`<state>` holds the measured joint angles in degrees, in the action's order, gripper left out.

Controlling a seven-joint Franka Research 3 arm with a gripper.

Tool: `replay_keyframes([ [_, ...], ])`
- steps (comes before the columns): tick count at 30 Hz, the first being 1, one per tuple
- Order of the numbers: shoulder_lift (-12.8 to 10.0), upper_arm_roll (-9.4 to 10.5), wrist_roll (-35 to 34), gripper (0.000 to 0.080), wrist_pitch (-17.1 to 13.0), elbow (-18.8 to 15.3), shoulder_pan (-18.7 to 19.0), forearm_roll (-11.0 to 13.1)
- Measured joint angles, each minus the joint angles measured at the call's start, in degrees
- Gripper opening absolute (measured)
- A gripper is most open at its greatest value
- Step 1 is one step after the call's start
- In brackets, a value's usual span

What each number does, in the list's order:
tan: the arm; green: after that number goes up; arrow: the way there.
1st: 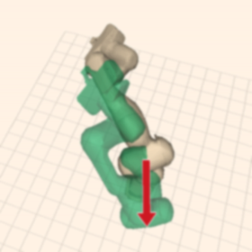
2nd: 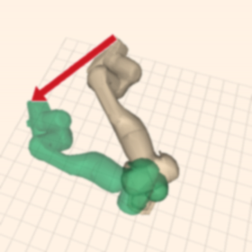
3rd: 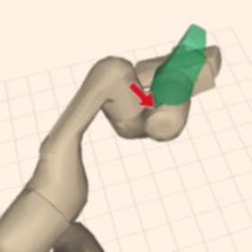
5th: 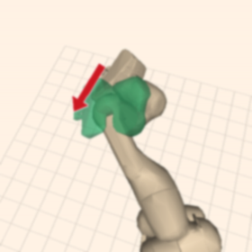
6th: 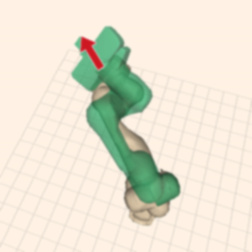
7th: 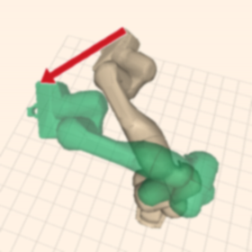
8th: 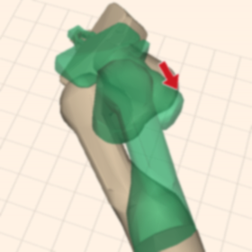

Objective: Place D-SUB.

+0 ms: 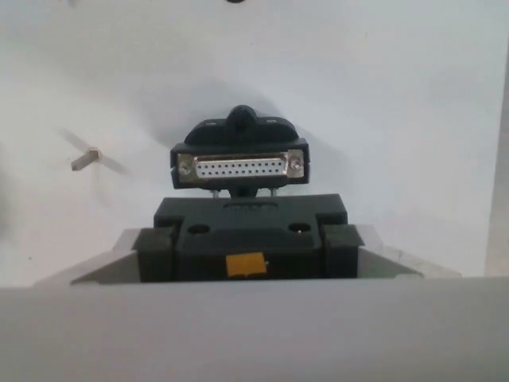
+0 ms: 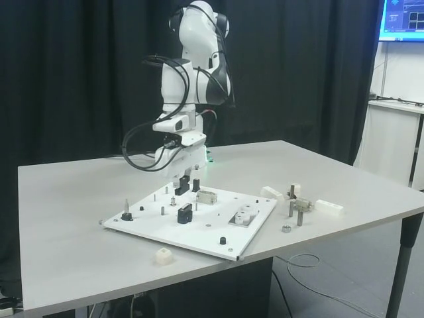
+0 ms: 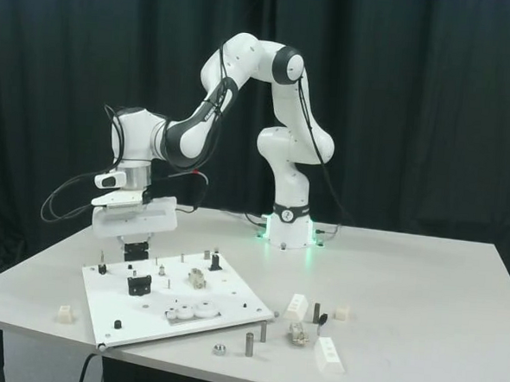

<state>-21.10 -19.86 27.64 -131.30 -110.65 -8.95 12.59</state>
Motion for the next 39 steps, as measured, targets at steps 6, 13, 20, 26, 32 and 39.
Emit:
replay_keyframes([
  [6,-0.55,-0.70,0.09,0.0383,-2.28,0.59,0.00,-1.21],
  [13,-3.26,-2.52,1.75,0.0383,-6.07,3.12,-0.10,-2.58],
  [20,-8.12,-4.39,4.25,0.0383,-7.85,8.23,-0.60,-2.45],
  [26,-12.83,-4.70,5.67,0.0383,-7.91,13.80,-2.11,-1.67],
  [32,-17.19,-4.66,6.79,0.0383,-7.69,18.83,-3.66,-0.05],
  [39,-21.56,-4.59,8.51,0.0383,-6.27,23.98,-5.03,2.80],
])
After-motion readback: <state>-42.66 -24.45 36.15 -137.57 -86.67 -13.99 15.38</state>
